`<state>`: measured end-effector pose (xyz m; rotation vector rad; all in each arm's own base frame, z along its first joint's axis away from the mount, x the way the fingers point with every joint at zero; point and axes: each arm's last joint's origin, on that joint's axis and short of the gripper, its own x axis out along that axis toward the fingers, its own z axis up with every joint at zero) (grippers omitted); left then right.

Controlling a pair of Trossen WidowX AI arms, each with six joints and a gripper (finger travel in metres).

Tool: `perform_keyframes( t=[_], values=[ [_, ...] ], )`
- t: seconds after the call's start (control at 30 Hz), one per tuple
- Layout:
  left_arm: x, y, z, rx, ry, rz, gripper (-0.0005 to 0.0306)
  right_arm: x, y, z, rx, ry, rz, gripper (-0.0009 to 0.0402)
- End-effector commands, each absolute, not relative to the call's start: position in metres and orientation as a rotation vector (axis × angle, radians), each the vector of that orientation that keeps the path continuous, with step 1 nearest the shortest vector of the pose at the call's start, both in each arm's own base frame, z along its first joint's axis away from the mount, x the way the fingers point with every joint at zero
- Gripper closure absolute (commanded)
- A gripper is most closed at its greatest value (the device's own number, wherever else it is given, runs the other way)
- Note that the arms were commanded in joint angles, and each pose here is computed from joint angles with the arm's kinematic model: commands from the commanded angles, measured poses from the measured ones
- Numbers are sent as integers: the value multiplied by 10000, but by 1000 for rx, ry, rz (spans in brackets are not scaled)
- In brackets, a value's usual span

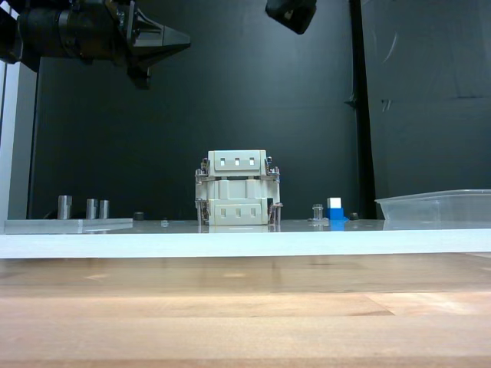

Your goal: Remove the HAN10-E connector and place it in the container

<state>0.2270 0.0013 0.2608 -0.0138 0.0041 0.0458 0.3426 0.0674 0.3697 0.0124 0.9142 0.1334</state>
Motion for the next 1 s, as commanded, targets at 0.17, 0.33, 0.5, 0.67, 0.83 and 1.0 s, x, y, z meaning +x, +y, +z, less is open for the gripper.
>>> perform_keyframes(
  t=[0.17, 0.33, 0.5, 0.67, 0.83, 1.0],
  values=[
    [2271, 14, 2608, -14, 4, 46, 300, 3685, 803, 3609, -7, 976, 107, 393],
    [2271, 14, 2608, -14, 4, 46, 300, 3843, 926, 3490, -28, 1028, 121, 393],
    [2271, 14, 2607, -14, 5, 46, 300, 3983, 1023, 3364, -42, 1060, 133, 386],
    [2271, 14, 2608, -14, 4, 46, 300, 4049, 1062, 3252, -50, 1092, 135, 327],
    [2271, 13, 2607, -14, 5, 46, 300, 4071, 1076, 3167, -49, 1124, 128, 241],
    [2271, 14, 2608, -14, 4, 46, 300, 4116, 1092, 3065, -33, 1150, 115, 170]
  ],
)
